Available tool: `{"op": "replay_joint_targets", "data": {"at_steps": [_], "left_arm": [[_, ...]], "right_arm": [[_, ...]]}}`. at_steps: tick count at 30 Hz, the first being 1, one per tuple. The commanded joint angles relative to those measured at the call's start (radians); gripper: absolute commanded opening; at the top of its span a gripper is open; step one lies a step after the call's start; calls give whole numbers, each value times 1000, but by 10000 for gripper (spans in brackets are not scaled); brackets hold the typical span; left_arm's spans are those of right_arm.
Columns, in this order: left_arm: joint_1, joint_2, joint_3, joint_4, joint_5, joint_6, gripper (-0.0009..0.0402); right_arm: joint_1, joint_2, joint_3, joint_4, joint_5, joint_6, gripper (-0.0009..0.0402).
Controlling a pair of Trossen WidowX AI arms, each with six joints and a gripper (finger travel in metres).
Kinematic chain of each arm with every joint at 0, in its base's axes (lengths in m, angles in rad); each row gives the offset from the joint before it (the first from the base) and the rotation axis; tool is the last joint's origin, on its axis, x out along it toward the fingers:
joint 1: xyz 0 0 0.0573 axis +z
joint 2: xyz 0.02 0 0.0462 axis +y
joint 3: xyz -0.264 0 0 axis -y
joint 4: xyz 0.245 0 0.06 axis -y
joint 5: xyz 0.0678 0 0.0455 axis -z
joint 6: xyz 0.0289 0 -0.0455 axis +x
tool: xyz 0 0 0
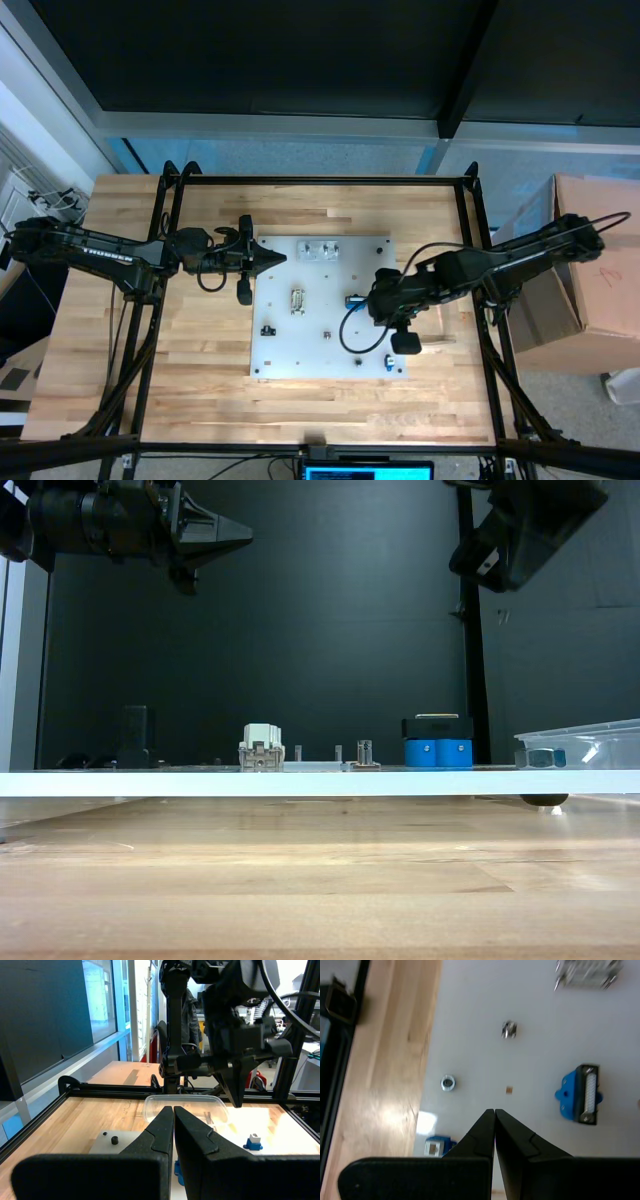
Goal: Unfasten the M12 nut and place it in the container
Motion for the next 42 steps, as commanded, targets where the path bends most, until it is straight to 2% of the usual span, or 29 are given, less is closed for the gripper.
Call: {"op": "replay_joint_targets", "data": {"at_steps": [1,10,13,16,19,24,32,42], "left_arm": [[0,0,0,0,0,0,0],[0,0,0,0,0,0,0],[0,0,0,0,0,0,0],[0,0,0,0,0,0,0],[0,0,0,0,0,0,0],[0,0,0,0,0,0,0],[0,0,0,0,0,0,0],[0,0,0,0,0,0,0]], "right_arm": [[24,53,39,-64,1,4,0],[77,169,144,-180,5,126,0],[88,209,191,-214,48,180,1],[92,257,244,-253,66,279,7],[92,300,288,-267,80,449,23],[95,367,343,-267,80,647,73],[111,442,370,-256,80,853,171],[135,494,370,-247,27,884,262]]}}
